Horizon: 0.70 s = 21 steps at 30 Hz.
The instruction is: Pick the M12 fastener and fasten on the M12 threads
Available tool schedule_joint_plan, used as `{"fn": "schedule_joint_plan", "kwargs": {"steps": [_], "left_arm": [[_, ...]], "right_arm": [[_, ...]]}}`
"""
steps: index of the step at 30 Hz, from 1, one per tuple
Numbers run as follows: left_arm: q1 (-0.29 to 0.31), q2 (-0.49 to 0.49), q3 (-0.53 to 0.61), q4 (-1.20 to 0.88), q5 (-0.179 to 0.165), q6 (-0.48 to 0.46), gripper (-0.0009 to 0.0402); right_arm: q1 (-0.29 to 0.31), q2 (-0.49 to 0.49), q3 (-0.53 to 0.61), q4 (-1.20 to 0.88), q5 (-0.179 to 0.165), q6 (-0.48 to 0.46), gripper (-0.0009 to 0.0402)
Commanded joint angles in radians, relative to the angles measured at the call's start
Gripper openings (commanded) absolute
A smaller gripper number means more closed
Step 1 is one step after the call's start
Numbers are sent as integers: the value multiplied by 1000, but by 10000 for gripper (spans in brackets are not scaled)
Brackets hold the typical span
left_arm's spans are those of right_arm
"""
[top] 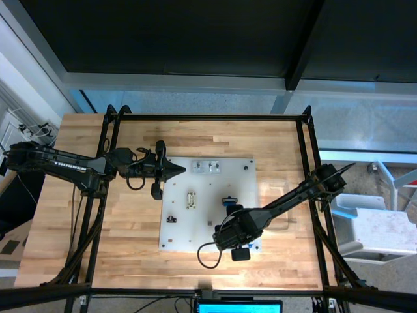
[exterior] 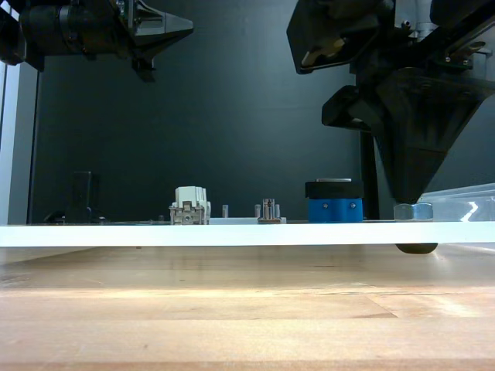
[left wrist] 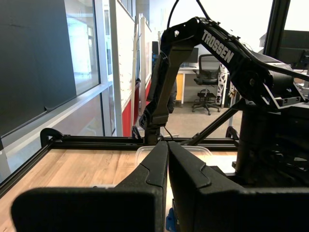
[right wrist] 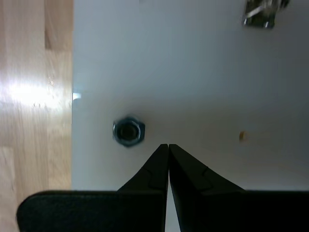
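Note:
The M12 fastener (right wrist: 128, 131), a small silver hex nut with a dark centre, lies flat on the white board (right wrist: 203, 72) close to its edge. In the low view the nut (exterior: 412, 211) sits right down at board level with a black piece under the board directly below it; no stud ribs show, so it looks to be on its stud. My right gripper (right wrist: 168, 146) is shut with nothing between its fingers, its tip just beside and above the nut (exterior: 410, 199). In the high view the right wrist (top: 231, 236) hides the nut. My left gripper (top: 179, 169) hangs shut and empty over the board's far left edge (left wrist: 167, 143).
A blue connector (exterior: 334, 202) stands on the board left of the nut, a beige connector (exterior: 190, 210) further left, small silver posts between them. A clear tray (exterior: 464, 202) lies behind the right gripper. The black frame rails (top: 208, 118) ring the wooden table.

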Motion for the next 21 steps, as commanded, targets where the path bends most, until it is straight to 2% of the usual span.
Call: {"fn": "schedule_joint_plan", "kwargs": {"steps": [1, 10, 12, 14, 19, 20, 21], "left_arm": [[0, 0, 0, 0, 0, 0, 0], [0, 0, 0, 0, 0, 0, 0], [0, 0, 0, 0, 0, 0, 0], [0, 0, 0, 0, 0, 0, 0], [0, 0, 0, 0, 0, 0, 0], [0, 0, 0, 0, 0, 0, 0], [0, 0, 0, 0, 0, 0, 0]], "right_arm": [[0, 2, -1, 14, 3, 0, 0], [0, 17, -21, 41, -2, -1, 0], [0, 16, -21, 40, -12, -1, 0], [0, 15, -18, 33, -47, 0, 0], [1, 4, -16, 31, -217, -3, 0], [1, 4, -16, 32, -243, -4, 0], [1, 4, -16, 32, -247, -9, 0]]}}
